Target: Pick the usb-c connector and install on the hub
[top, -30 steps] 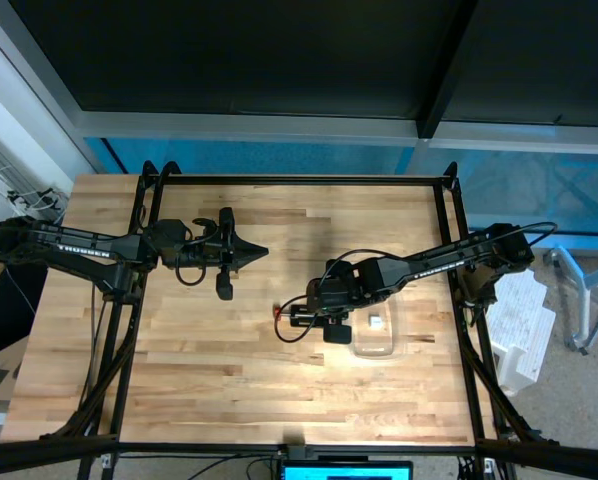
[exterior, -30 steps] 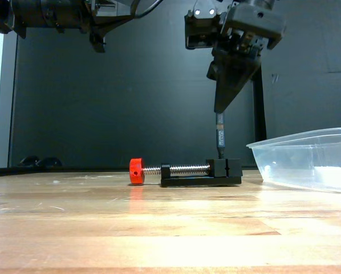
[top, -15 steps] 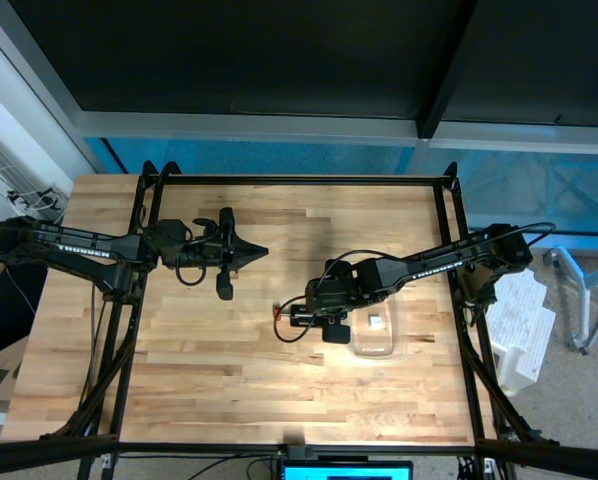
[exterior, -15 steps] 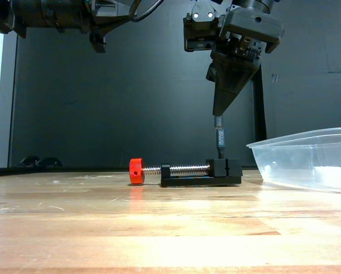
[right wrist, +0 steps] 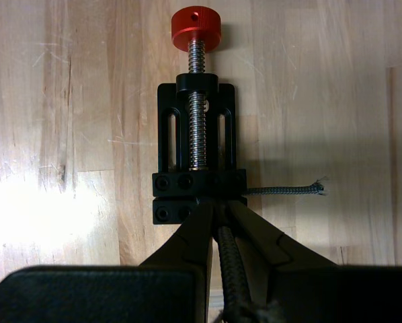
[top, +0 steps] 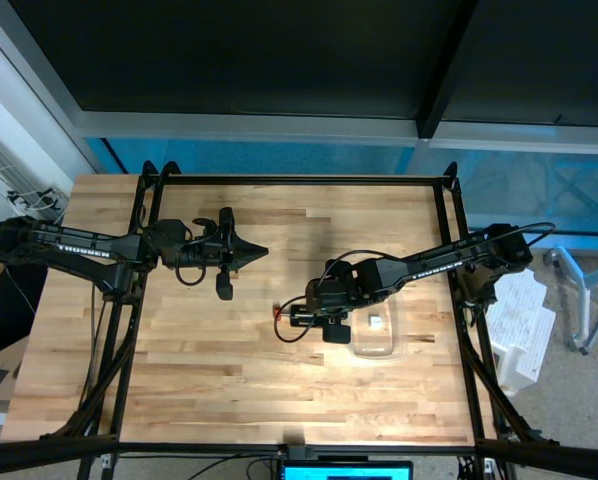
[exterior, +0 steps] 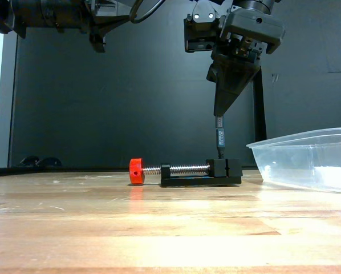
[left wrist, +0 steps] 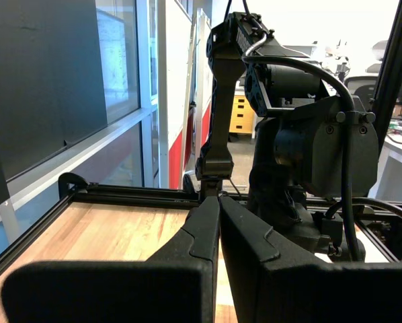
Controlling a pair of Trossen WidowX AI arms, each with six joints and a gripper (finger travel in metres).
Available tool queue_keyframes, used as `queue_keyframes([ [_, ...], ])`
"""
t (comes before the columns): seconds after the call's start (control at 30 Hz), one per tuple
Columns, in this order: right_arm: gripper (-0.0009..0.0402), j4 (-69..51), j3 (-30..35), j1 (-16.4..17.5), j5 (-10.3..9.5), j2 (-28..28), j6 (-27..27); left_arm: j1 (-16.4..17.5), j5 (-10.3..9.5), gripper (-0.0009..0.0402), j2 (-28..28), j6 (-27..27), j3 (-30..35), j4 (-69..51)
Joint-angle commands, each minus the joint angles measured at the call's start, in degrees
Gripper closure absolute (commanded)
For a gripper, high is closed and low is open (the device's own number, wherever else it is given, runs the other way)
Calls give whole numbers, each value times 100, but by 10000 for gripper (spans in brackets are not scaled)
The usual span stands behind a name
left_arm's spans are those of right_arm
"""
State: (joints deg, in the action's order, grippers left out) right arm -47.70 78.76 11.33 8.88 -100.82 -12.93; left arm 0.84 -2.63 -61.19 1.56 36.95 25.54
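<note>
Almost nothing has shifted: the right gripper [exterior: 219, 111] has only wavered slightly above the hub [exterior: 202, 173], which lies mid-table [exterior: 159, 228] just beside the tray [exterior: 299, 162]. It pinches the connector [exterior: 220, 137] upright, lower tip at the hub's block end. Insertion looks to be at the fine lining-up stage; whether it is seated I cannot tell. The left gripper [top: 262, 252], closed and empty, hangs toward the left edge.

One hub [exterior: 200, 173], one connector [exterior: 220, 138], one tray [exterior: 307, 160]
</note>
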Motion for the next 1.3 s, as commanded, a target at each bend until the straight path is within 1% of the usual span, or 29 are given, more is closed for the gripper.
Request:
queue_keyframes([
  [0.03,393,52,-42,2,0,4,-4,0,0,393,-2,-2,2,0],
  [1.3,393,184,-138,4,-7,-94,-9,2,0,393,-2,-2,2,0],
])
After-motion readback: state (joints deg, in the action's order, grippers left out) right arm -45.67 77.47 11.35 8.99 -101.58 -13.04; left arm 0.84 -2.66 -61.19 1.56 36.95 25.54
